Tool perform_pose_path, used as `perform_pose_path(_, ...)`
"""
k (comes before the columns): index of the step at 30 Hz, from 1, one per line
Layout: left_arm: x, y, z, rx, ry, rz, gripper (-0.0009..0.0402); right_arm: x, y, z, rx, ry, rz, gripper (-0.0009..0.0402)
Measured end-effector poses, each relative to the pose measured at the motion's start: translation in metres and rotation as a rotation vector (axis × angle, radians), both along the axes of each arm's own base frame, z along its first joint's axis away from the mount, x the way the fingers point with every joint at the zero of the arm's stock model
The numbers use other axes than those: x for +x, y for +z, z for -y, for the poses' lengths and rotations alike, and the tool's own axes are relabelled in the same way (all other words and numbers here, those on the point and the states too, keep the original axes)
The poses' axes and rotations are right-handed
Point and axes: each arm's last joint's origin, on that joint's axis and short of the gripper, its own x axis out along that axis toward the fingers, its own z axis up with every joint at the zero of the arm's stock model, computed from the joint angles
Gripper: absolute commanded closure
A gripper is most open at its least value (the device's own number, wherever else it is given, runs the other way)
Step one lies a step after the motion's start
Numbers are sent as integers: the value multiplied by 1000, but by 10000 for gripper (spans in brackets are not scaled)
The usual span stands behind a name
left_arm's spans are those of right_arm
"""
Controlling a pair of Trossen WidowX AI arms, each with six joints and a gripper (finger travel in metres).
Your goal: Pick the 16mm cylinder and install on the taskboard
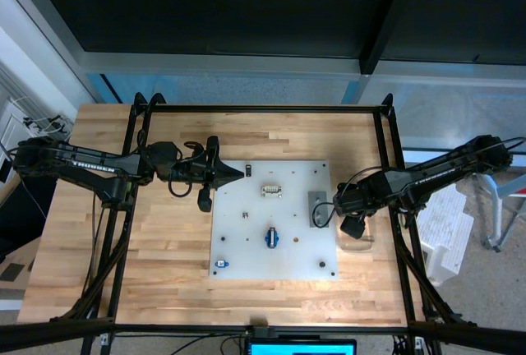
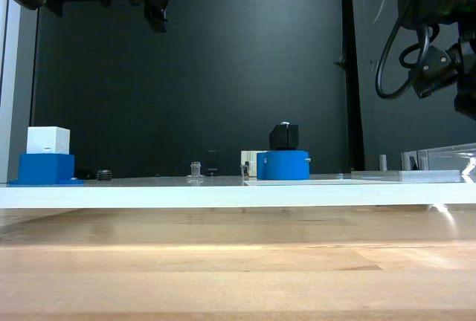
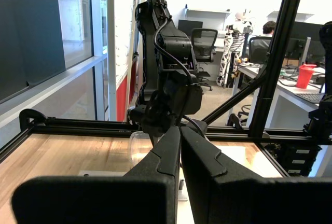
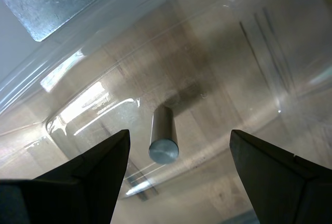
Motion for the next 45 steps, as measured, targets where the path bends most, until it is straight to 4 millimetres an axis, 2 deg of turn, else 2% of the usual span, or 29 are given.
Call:
perform_pose_path(32,0,0,0,0,0,0,393,0,-4,-2,5,11,-10,349)
perform_pose_path(36,0,0,0,0,-1,0,393,0,-2,-2,6,11,-5,366)
perform_pose_path(45,0,0,0,0,0,0,393,4,18,-3,12,67,33,379)
